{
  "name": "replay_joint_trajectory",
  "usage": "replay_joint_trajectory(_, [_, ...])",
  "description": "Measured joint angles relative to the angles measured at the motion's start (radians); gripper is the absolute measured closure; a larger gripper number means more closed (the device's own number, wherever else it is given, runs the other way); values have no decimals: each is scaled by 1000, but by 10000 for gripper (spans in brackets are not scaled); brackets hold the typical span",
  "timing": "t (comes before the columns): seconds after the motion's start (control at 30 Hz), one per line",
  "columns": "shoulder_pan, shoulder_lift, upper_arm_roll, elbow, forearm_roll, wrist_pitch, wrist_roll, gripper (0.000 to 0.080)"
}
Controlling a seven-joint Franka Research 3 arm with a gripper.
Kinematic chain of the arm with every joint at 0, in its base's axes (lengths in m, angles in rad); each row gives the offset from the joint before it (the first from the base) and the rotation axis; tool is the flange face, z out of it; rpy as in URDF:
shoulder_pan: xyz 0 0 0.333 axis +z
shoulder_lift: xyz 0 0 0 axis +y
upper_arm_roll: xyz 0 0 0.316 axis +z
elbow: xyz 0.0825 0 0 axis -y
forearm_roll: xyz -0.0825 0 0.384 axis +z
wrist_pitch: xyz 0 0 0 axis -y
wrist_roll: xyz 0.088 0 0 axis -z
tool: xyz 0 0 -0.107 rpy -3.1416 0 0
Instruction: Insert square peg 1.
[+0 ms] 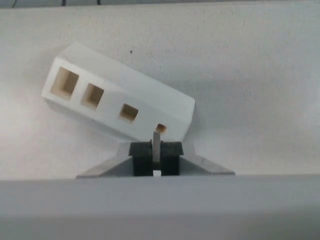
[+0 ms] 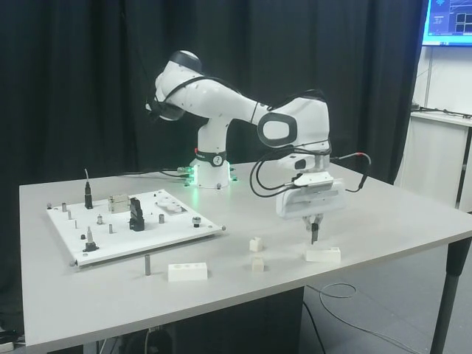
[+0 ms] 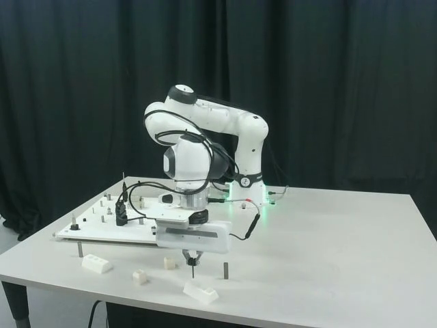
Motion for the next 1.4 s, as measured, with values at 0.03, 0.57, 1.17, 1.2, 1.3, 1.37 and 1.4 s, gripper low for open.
replay_joint_trajectory(0.03, [0, 1, 2, 0, 0, -3, 0, 775])
replay_joint_trajectory(0.57, [0, 5, 10, 0, -1, -10, 0, 775])
replay_joint_trajectory(1.17, [0, 5, 10, 0, -8, -9, -14, 775])
replay_joint_trajectory(1.2, [0, 5, 10, 0, -9, -9, -15, 775])
replay_joint_trajectory(1.3, [-2, 9, 11, 0, -17, -9, -18, 775])
replay_joint_trajectory(1.37, [-5, 14, 10, 1, -22, -10, -23, 775])
replay_joint_trajectory(1.4, [-7, 18, 11, 1, -24, -12, -27, 775])
